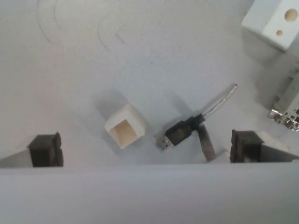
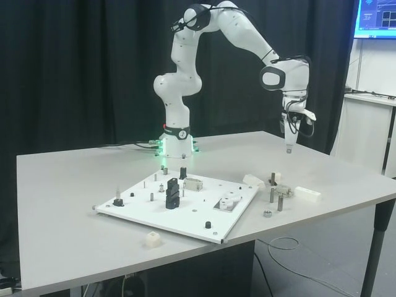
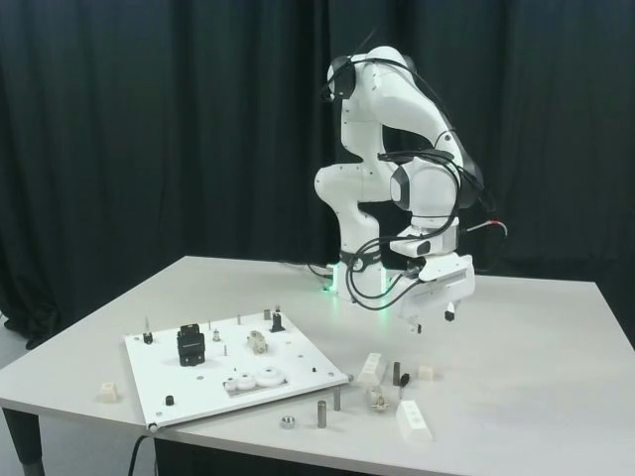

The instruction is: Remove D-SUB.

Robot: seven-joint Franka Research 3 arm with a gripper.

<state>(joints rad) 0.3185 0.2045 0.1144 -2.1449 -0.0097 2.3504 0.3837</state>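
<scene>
Grey table (image 2: 62, 204): D-SUB (image 2: 193, 184) is seated on board (image 2: 185, 218). It is judged rigid, light and metal-shelled, best gripped across the shell's flanks. Gripper (image 3: 433, 321) is held wide open, empty, well apart.

d-sub (image 2: 193, 184): small grey metal connector, seated upright on the white board (image 2: 142, 213), at 1 o'clock from the board's centre.

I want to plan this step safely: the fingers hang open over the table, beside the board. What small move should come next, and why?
Probably carry the gripper sideways to the white board, above the grey connector that looks like the D-SUB. The fingers are open and hold nothing; below them lie only a white cube and a USB plug.
</scene>
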